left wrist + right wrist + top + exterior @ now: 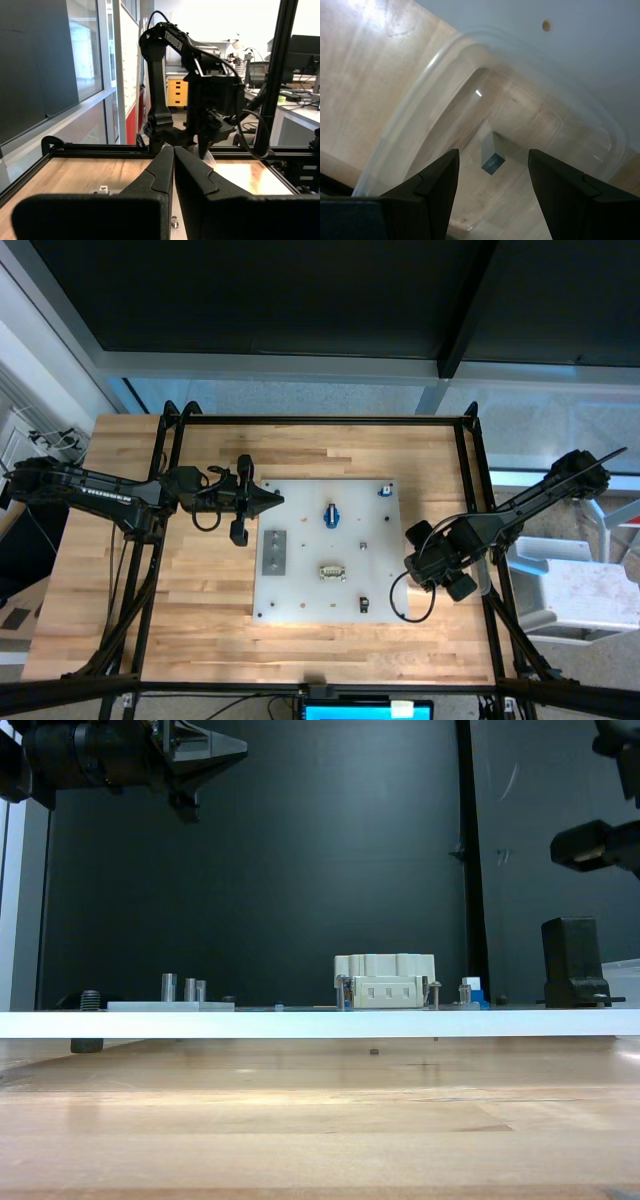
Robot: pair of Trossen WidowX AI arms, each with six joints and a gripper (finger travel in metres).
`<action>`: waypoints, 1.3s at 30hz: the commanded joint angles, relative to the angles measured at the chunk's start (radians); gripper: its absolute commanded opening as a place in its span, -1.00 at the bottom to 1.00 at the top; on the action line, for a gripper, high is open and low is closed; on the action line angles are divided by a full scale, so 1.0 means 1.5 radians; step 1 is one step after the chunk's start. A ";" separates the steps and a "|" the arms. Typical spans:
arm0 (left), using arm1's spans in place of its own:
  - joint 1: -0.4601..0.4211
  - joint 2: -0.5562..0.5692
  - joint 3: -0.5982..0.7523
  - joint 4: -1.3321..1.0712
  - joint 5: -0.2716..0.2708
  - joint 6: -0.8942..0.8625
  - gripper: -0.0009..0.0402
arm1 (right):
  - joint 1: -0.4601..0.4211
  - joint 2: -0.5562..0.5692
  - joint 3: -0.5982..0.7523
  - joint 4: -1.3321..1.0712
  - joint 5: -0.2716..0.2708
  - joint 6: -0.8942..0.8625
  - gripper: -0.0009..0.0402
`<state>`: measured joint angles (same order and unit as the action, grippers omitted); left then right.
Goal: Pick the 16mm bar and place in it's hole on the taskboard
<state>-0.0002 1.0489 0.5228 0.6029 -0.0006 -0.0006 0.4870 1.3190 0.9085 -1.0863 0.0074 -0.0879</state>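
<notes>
A butcher-block table [120,570] ringed by a black frame [320,421] carries a white task board [300,590] at its centre. One arm reaches in from 9 o'clock and the other from 3 o'clock.

The left arm [90,495] stretches level across the wood. It ends with the left gripper [272,498] at the board's 10 o'clock corner, fingers pressed together on nothing and pointing toward 3 o'clock. The low view shows this gripper hanging high above the board.

The right arm [540,495] slopes down from 2 o'clock. The right gripper [432,562] hangs just off the board's 3 o'clock edge, aimed down into a clear plastic tub [434,57] that sits on the wood beside the board. Its fingers [435,185] stand wide apart and grip nothing.

On the board, a grey metal plate [273,552] lies at 9 o'clock with three short pegs [168,987] standing upright on it. A cream connector [332,572] sits just toward 6 o'clock of centre, a black block [365,605] stands at 5 o'clock and a blue fitting [332,513] at 12 o'clock.

The 16mm bar [491,149], a short grey piece with a bluish end, lies free on the tub's floor, well clear of the board. It shows between the parted fingers and touches neither.
</notes>
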 commanded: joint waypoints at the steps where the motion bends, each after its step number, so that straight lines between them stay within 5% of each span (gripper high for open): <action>1: 0.000 0.000 0.000 0.000 0.000 0.000 -0.96 | 0.001 0.000 -0.014 0.005 0.001 -0.001 -0.02; 8: 0.000 0.000 0.000 0.000 0.000 0.000 -0.96 | 0.001 -0.001 -0.028 0.004 0.035 -0.035 -0.02; 39: 0.000 0.000 0.000 0.000 0.000 0.000 -0.96 | -0.043 -0.003 -0.072 0.051 0.036 -0.107 -0.02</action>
<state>-0.0002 1.0489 0.5228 0.6029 -0.0006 -0.0006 0.4229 1.3144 0.8062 -1.0191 0.0601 -0.2474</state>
